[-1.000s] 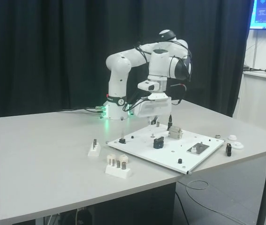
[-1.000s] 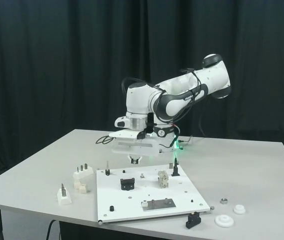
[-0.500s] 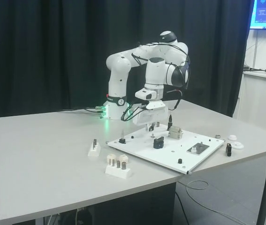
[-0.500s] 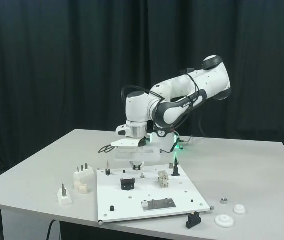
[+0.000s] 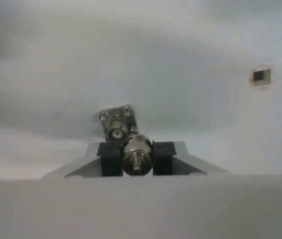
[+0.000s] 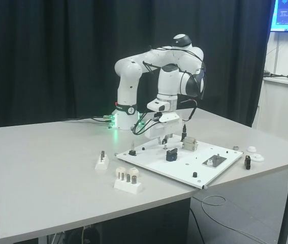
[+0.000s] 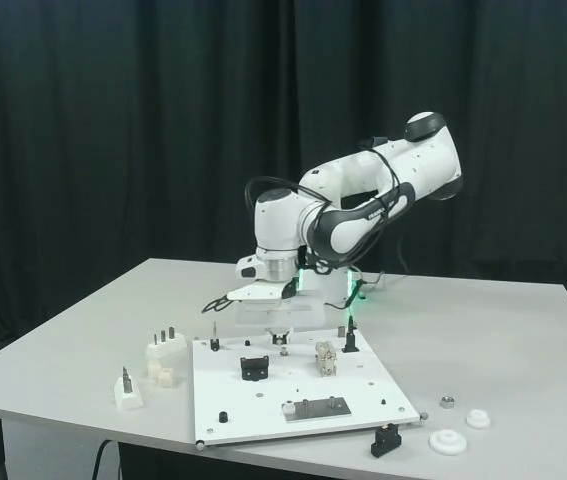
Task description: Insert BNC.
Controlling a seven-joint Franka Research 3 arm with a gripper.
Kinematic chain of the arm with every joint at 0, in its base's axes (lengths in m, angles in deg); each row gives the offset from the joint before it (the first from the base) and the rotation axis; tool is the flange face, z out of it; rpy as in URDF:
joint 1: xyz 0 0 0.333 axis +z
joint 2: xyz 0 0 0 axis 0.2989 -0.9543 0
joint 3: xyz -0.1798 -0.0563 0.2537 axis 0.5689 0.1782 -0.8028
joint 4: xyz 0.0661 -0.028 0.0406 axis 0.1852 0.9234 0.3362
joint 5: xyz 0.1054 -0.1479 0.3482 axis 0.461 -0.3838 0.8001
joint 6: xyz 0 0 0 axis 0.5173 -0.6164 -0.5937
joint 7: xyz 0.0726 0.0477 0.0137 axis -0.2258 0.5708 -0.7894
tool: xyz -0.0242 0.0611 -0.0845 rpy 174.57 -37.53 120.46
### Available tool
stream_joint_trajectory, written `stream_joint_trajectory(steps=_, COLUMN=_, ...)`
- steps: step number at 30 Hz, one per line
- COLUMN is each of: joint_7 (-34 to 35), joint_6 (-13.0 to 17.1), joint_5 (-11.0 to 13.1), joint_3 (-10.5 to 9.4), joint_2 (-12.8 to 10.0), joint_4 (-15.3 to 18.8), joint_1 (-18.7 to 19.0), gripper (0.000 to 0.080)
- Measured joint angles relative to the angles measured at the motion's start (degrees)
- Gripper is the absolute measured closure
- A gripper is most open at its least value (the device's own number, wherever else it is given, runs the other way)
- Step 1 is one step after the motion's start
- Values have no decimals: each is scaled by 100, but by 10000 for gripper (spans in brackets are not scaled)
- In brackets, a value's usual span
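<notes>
Black curtains hang behind the grey table [image 6: 47, 162]. Shut fingers of the gripper [image 5: 136, 159] hold the BNC plug [image 5: 136, 155] just beside its socket [image 5: 116, 122] on the white board [image 7: 263, 405]. Next, I think, line it up and push.

I see the white arm [image 6: 159, 66] bent low over the white board [image 6: 179, 160] on my grey worktop [image 6: 47, 162], gripper [image 6: 164, 136] just above it
</notes>
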Motion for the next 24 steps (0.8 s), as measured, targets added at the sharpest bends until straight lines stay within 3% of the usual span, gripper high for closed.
stream_joint_trajectory(steps=24, joint_7=25, joint_6=116, joint_5=159, joint_3=-47, joint_2=-2, joint_4=108, joint_1=211, gripper=677)
